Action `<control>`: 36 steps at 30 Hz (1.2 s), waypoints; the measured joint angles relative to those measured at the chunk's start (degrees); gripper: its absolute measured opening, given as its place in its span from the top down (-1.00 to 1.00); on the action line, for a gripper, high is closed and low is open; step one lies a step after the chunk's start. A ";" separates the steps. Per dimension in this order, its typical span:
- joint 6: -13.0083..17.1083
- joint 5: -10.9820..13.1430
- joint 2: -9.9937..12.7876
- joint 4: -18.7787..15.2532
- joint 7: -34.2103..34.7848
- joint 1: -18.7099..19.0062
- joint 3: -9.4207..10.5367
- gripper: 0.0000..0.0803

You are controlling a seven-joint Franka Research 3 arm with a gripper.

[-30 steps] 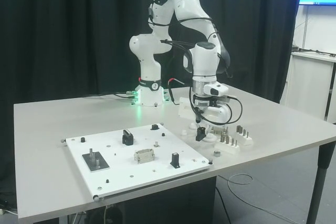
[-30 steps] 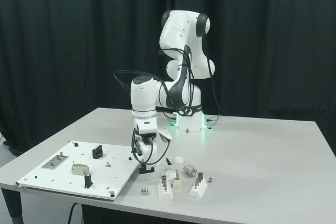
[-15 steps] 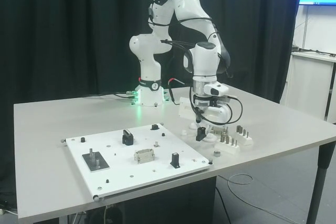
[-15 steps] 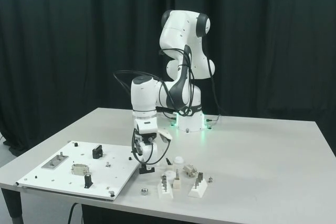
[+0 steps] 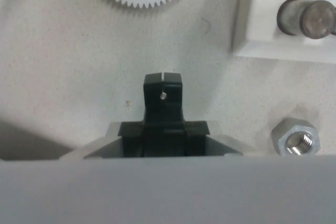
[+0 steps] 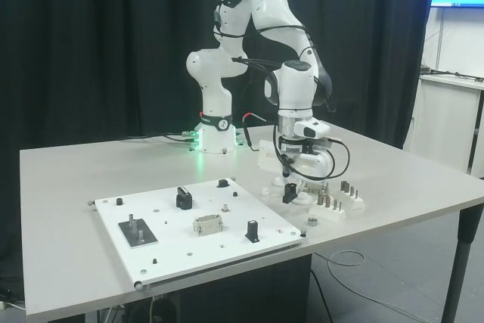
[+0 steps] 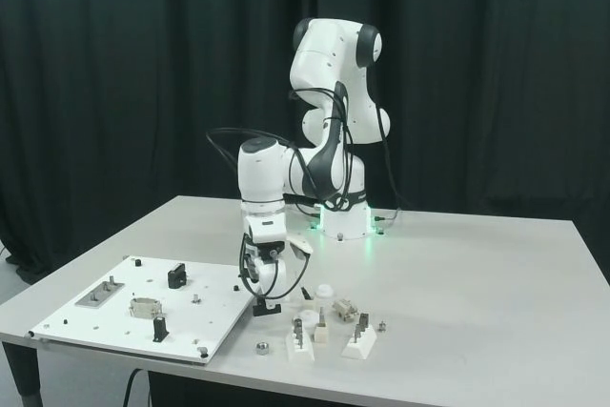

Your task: Insert D-SUB.

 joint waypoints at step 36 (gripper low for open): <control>-0.02 -2.12 -0.12 0.87 8.18 0.00 -1.43 0.62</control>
